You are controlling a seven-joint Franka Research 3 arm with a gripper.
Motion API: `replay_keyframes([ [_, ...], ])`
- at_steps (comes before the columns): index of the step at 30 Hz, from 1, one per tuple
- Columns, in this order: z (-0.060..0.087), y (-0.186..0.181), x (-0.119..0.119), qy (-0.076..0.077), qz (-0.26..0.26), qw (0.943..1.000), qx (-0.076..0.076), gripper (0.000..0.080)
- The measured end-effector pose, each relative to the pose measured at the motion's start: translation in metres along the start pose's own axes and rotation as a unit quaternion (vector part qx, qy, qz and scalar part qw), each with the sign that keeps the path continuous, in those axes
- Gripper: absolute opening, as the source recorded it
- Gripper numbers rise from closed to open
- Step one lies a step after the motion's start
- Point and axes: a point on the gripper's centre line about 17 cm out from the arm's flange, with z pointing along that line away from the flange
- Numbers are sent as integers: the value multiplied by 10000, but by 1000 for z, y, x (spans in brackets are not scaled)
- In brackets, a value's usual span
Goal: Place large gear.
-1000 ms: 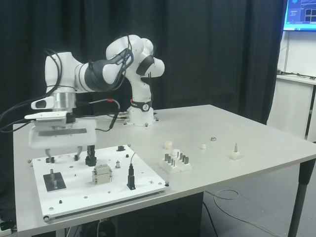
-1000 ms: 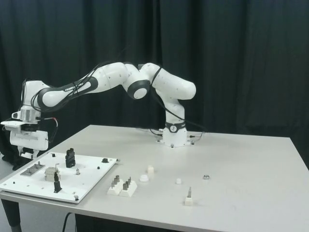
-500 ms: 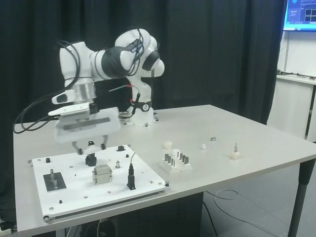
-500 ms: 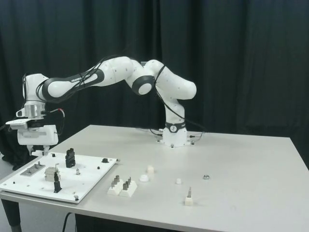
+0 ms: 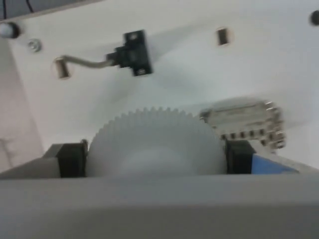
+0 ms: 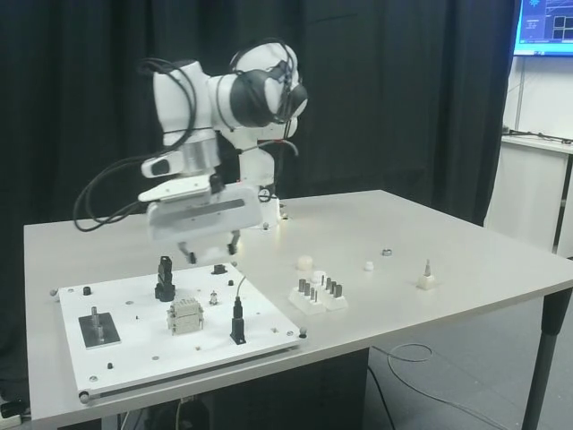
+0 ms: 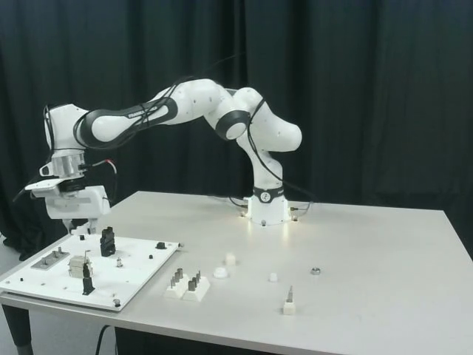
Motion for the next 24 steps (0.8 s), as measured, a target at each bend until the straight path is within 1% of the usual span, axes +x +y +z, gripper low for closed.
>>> replay_keyframes([
  [4,5,-17,-4,-172,57,9998,-53,597],
  [10,17,-41,-12,-464,149,9987,-121,597],
  [15,27,-63,-21,-723,201,9971,-144,597],
  [24,43,-100,-34,-1107,287,9932,-234,597],
])
